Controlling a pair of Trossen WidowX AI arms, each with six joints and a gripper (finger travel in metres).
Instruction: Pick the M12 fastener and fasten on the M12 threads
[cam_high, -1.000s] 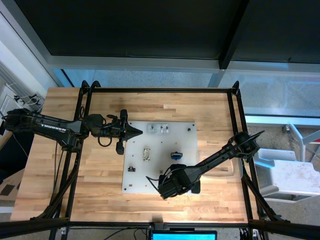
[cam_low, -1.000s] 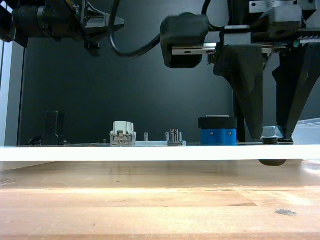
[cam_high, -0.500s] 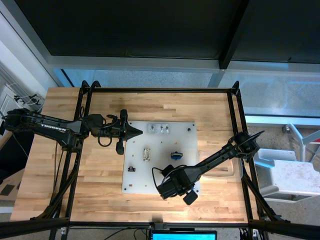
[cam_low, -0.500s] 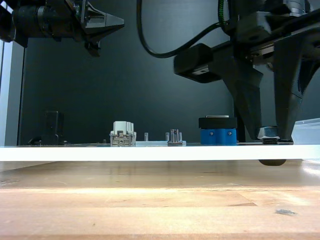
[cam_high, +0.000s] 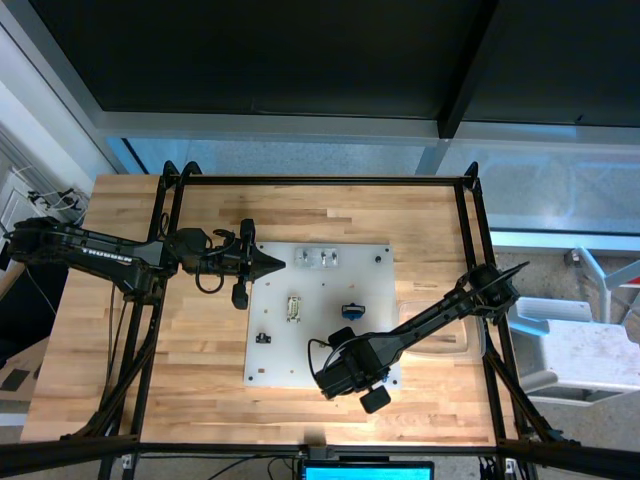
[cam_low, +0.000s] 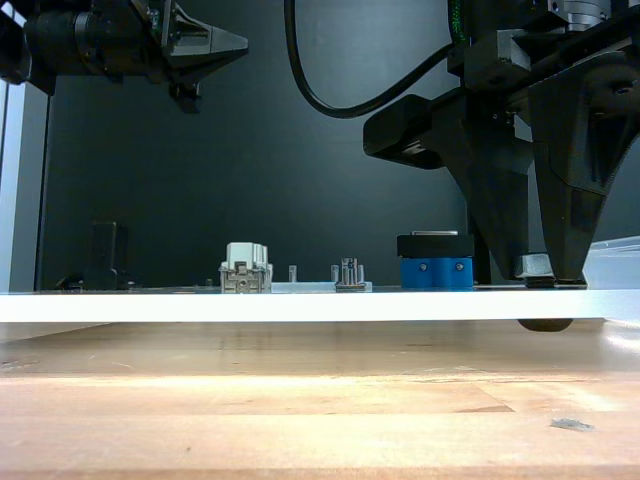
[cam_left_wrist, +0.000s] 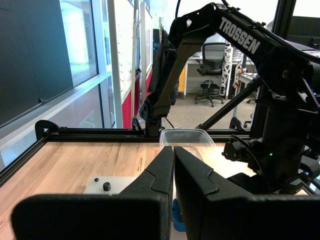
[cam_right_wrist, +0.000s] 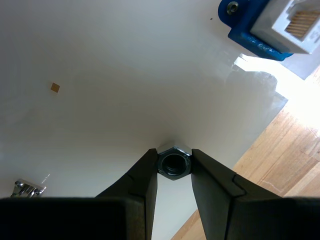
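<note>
Right claw (cam_right_wrist: 174, 167) grips the silver nut (cam_low: 533, 266) at the board's (cam_high: 320, 300) lower right edge, so I can seat it on unseen threads; left claw (cam_high: 272, 263) hangs closed, upper left.

over the glossy white board (cam_right_wrist: 100, 75), the right gripper's (cam_right_wrist: 173, 153) matt black plastic fingers (cam_right_wrist: 144, 186) pinch a shiny silver metal nut (cam_right_wrist: 173, 164); the left gripper (cam_left_wrist: 173, 150), above the board's left edge, looks equally matt.

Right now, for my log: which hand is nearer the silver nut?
Right. The right hand is shut on the nut at the board's near right corner; the left hand hangs high by its far left edge.
</note>
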